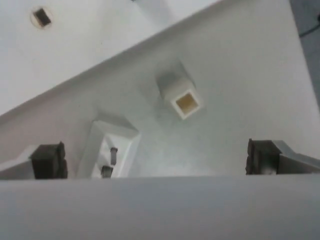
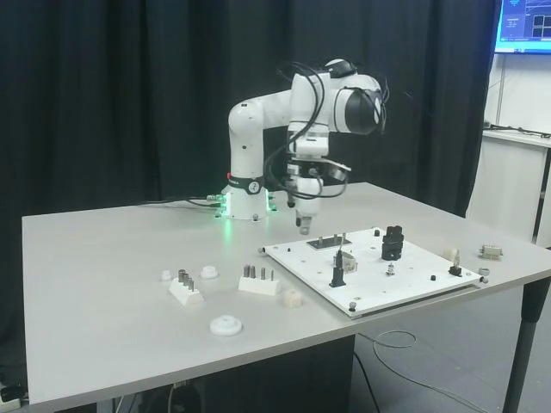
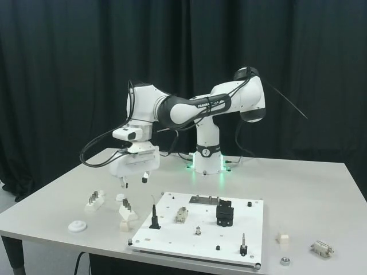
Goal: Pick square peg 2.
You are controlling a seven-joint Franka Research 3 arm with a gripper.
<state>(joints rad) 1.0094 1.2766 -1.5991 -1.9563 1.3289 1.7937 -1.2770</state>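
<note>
Nearest the wrist camera, the tool (image 1: 155, 161) hangs with its 2 fingers spread wide, holding nothing and touching nothing. Just below sits a white holder block (image 1: 111, 146) with small pins. Beyond it, on the grey surface (image 1: 240, 90) near the edge of the white board (image 1: 75, 45), stands the square peg (image 1: 181, 96), upright. It looks small, light and rigid, likely smooth; pinching 2 opposite flat sides should hold best.

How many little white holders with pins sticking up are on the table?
2. One white holder sits on the grey table, farther from the white board. The other holder sits closer to the board. More could be hidden behind the arm.
</note>
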